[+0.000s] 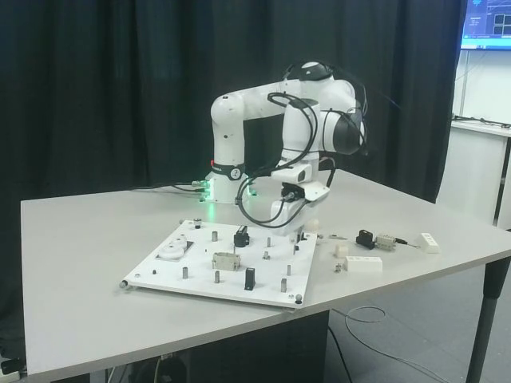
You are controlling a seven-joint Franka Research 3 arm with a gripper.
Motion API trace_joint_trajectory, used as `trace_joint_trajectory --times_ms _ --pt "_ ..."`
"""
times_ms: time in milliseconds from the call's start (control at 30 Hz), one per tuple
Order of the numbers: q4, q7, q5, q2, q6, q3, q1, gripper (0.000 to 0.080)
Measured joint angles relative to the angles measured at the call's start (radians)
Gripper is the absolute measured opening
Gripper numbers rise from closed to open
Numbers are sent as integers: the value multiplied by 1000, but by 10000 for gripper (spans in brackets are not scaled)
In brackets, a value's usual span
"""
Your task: Place round peg 1.
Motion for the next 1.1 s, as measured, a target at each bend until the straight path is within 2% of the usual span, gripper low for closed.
trace_joint_trajectory --times_ms 233,1100 --pt "3 0 -3 -1 -7 -11 4 16" --pt "13 0 -5 -1 -8 -11 5 16"
